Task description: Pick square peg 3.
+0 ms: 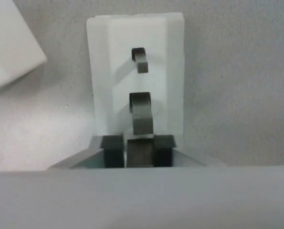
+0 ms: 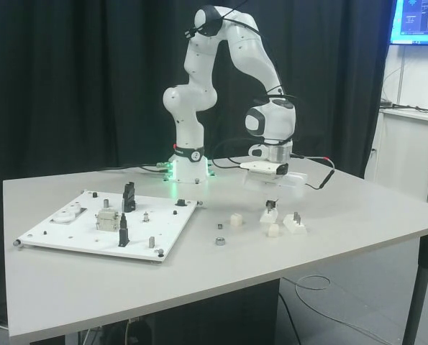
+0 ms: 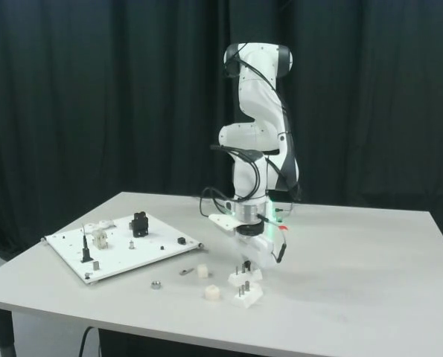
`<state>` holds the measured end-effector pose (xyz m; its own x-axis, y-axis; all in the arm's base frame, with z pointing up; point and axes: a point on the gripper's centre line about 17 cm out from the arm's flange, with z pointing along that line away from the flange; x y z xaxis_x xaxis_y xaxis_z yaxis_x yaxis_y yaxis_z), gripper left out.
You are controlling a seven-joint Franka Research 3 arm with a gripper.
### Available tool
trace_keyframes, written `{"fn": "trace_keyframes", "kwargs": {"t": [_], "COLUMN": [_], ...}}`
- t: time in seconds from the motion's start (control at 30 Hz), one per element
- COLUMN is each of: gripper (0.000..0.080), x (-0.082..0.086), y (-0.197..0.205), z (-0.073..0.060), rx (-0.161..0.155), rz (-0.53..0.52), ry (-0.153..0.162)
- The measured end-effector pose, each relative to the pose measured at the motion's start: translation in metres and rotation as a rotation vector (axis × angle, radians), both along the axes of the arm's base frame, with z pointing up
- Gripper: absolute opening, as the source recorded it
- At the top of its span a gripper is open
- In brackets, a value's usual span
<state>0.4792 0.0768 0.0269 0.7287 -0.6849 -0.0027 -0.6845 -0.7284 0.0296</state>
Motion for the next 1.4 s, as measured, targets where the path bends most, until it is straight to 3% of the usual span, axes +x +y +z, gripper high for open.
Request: {"fn": "trace_keyframes", "kwargs": {"t": [0.03, 0.7, 1.13, 1.4], "gripper": [0.0134, 0.0115, 0.0114, 0.0114], "x": [0.000, 0.001, -0.011, -0.015], "y": [0.000, 0.003, 0.005, 0.000], "z": [0.000, 0.007, 0.038, 0.057], "rx": [0.000, 0.009, 0.031, 0.045], "rz": [0.000, -0.005, -0.005, -0.001], "ry": [-0.001, -0.005, 0.038, 0.049]}}
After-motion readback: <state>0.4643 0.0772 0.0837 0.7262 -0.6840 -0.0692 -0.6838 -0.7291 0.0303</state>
